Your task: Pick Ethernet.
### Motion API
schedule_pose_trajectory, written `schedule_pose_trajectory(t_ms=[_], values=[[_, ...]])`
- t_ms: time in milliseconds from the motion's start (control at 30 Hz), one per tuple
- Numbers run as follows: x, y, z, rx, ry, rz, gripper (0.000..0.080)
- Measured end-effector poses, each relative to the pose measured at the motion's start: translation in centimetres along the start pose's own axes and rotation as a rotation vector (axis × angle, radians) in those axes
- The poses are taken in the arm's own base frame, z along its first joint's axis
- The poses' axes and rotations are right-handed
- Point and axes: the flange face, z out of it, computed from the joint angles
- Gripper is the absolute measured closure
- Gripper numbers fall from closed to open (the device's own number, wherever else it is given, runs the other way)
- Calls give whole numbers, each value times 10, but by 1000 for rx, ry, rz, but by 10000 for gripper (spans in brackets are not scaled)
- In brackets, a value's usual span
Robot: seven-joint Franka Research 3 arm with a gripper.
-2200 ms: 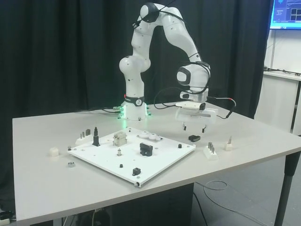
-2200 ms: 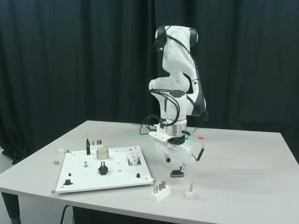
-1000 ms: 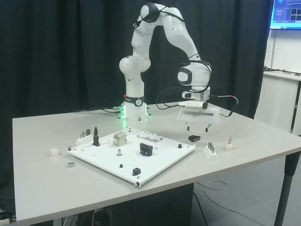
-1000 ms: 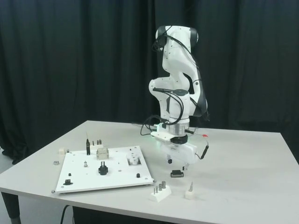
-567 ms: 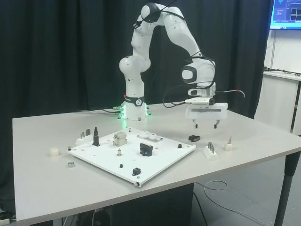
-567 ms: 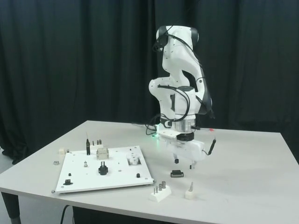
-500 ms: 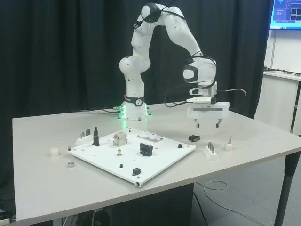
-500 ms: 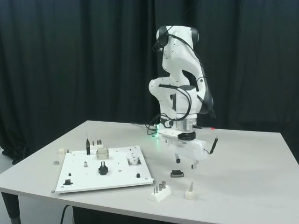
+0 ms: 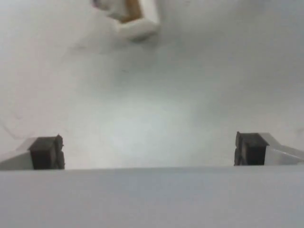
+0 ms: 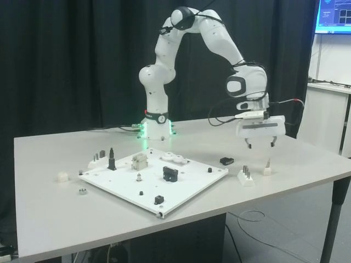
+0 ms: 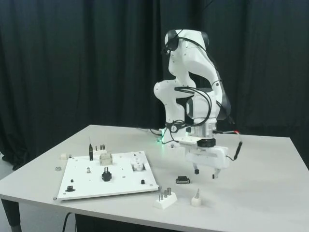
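1. Gripper [image 10: 261, 145] hanging above the grey table [image 10: 307, 156], fingers spread wide apart, nothing between them.
2. Same spread in the wrist view: two black fingertips [image 9: 46, 152] at opposite sides, gripper [image 9: 148, 151] over bare table [image 9: 156, 109] only.
3. Ethernet plug [image 10: 227, 161], small and black, lying flat on the table just off the white board's [image 10: 197, 181] edge, on the side toward the gripper.
4. In the second room view, Ethernet plug [image 11: 183, 180] resting between the board [image 11: 120, 186] and the gripper [image 11: 204, 173], near the gripper but not under it and not touched.
5. Gripper positioned off to the side of the plug, away from the board, roughly above the small white holders near the table's front edge.
6. White holder with grey pins [image 10: 245, 176] standing near the plug; second room view places it [image 11: 164, 198] in front of the plug.
7. Smaller white holder with a single pin [image 10: 267, 167] just beside the first, seen again in the second room view [image 11: 196, 199].
8. In the wrist view, part of a white block [image 9: 135, 21] at the picture's edge, well apart from both fingertips; cannot tell which holder.
9. White arm [image 10: 208, 38] arching from its base [image 10: 156, 129], green light glowing at the base.
10. On the board: a black part [image 10: 170, 174], a black post [image 10: 112, 159], a grey-white block [image 10: 140, 160].
11. White cube [image 10: 63, 177] and a nut [image 10: 83, 190] lying on the table beyond the board's far side.
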Motion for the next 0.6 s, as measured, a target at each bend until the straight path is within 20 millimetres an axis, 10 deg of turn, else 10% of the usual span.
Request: schedule_pose_trajectory(t_ms=[600], values=[[-3, -46, 12, -56, 83, -73, 3]])
